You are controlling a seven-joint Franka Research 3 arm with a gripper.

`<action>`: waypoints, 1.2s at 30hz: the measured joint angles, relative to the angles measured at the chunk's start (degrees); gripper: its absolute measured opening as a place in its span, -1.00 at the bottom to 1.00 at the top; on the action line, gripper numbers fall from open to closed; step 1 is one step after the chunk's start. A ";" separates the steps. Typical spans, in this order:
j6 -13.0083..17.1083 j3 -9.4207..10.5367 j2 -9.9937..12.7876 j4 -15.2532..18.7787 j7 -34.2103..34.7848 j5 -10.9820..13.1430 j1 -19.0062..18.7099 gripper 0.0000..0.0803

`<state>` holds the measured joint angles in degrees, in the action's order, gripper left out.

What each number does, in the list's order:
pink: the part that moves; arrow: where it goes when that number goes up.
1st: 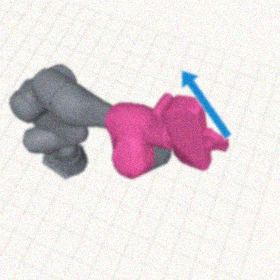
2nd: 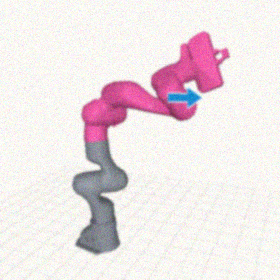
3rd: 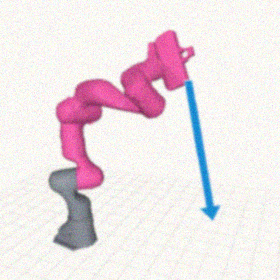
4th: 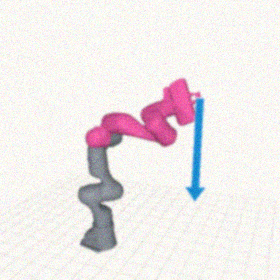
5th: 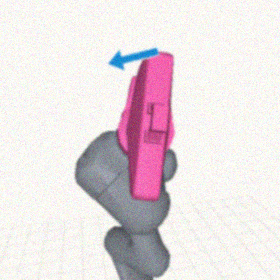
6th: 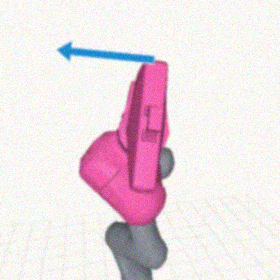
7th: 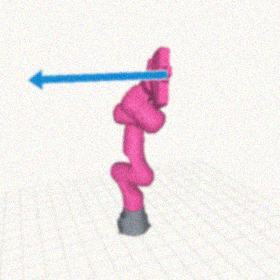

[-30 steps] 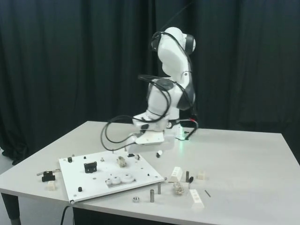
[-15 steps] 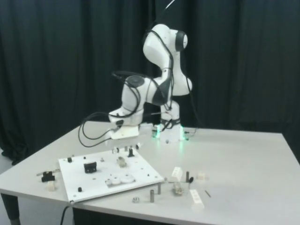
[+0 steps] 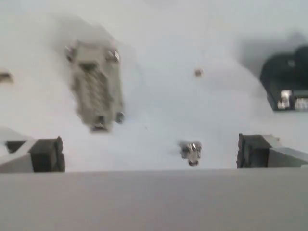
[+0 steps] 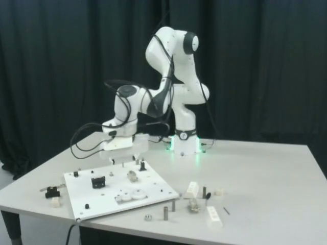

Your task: Remove round peg 2.

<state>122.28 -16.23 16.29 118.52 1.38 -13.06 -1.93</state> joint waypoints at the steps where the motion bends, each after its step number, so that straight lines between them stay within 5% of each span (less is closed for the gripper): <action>1: 0.41 -0.30 -0.06 0.39 -0.33 -0.10 0.23 0.99; 19: 11.04 -9.59 -0.42 7.93 -9.17 -0.49 0.99 0.99; 36: 15.15 -12.47 -1.76 13.85 -12.79 -0.36 0.99 0.99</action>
<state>137.42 -28.69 14.52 132.37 -11.42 -13.42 -0.94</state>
